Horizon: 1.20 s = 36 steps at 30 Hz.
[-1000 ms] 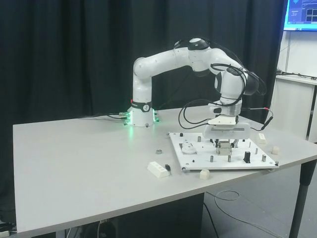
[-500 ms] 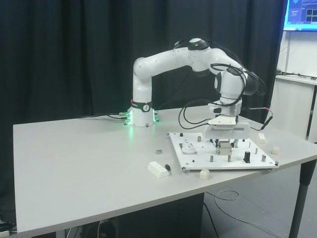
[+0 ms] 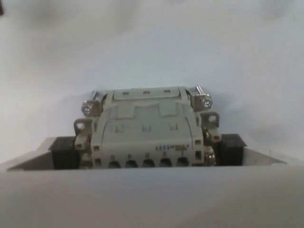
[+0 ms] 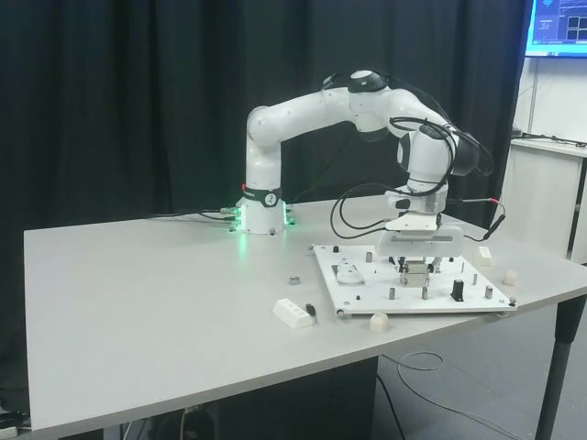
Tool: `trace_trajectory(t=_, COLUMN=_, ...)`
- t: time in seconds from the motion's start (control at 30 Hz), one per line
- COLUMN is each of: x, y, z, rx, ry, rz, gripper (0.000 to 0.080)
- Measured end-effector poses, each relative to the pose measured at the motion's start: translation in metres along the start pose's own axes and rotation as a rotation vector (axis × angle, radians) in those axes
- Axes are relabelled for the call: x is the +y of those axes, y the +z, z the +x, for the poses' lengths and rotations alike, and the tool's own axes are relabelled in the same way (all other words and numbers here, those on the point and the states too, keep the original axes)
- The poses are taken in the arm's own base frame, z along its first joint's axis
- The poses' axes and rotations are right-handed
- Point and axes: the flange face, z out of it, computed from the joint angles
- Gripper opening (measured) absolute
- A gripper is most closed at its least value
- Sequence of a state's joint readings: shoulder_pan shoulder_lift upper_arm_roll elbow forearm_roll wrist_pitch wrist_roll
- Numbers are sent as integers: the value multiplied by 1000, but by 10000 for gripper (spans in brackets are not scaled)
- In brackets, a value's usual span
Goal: Remove waterproof.
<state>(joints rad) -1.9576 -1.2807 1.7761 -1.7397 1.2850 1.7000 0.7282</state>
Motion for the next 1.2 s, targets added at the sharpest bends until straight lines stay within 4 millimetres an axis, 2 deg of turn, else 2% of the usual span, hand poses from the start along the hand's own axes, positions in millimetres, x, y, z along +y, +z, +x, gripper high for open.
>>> trace_trajectory(t=1.2, x=1, y=-7, z=1, rx=-7, ry=2, rz=-1, gripper=621)
